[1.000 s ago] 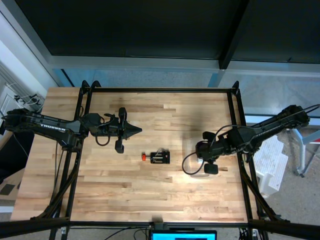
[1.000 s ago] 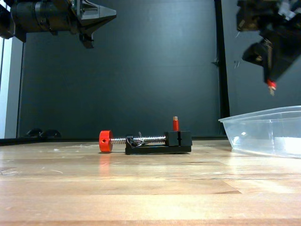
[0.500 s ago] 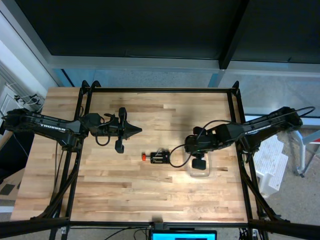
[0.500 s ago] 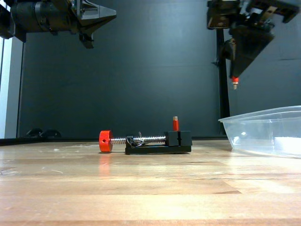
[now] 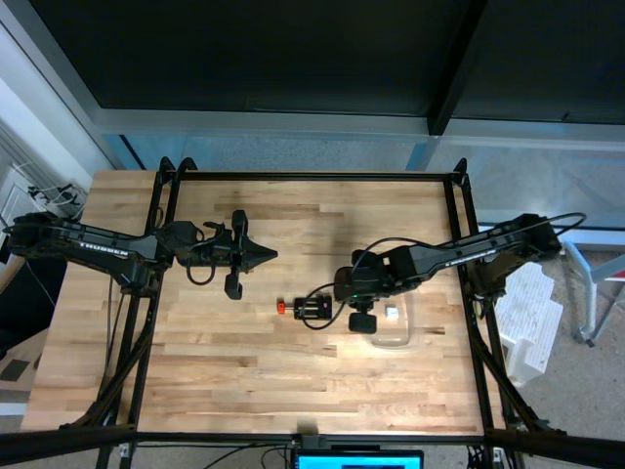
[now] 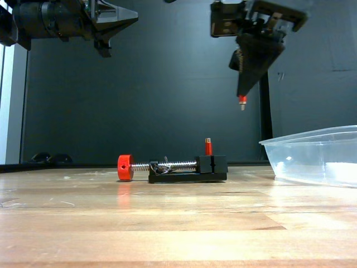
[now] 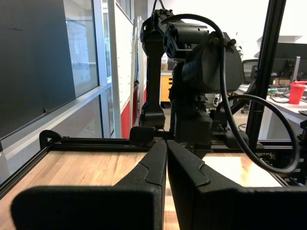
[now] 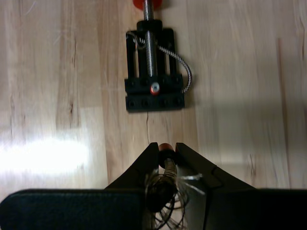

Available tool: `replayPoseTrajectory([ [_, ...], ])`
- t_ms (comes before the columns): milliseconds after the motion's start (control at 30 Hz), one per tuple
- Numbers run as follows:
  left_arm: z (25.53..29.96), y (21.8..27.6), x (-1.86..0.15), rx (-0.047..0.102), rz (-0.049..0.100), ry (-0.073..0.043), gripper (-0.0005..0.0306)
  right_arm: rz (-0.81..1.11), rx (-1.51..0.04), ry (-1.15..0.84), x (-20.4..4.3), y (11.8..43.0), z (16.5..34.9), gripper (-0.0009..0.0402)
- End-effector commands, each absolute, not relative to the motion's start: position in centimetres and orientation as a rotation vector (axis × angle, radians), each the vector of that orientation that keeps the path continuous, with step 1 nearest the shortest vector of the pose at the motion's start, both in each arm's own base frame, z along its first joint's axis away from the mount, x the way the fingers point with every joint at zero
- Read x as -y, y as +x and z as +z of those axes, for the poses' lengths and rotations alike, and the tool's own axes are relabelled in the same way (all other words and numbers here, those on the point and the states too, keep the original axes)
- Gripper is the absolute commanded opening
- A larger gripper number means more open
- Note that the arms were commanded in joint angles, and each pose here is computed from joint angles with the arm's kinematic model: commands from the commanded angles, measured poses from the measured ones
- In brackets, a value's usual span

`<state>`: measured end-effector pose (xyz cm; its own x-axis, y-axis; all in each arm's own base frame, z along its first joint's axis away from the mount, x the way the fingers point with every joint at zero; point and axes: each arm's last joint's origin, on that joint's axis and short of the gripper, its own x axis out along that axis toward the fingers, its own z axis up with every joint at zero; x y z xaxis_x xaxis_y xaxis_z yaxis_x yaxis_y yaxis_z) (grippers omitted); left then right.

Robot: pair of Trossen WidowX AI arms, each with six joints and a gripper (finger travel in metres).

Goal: Pick the RCA connector and install on taskboard

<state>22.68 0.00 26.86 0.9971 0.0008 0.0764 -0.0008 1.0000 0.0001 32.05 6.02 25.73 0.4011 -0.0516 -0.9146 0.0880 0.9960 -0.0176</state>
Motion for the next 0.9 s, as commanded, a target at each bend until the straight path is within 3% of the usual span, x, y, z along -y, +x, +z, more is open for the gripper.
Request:
replayPoseTrajectory([
  [33,26.86,22.69,0.0,0.076,0.0,0.0,0.0,-0.089,-1.159,0.032,-6.2,33.2,25.5,0.0],
  [333,26.86,22.69,-0.01,0.076,0.001,0.0,0.0,-0.091,-1.166,0.025,-6.4,35.5,24.6,0.0],
  [900,26.86,22.68,0.0,0.077,0.0,0.0,0.0,-0.096,-1.16,0.031,-6.4,37.0,22.7,0.0],
])
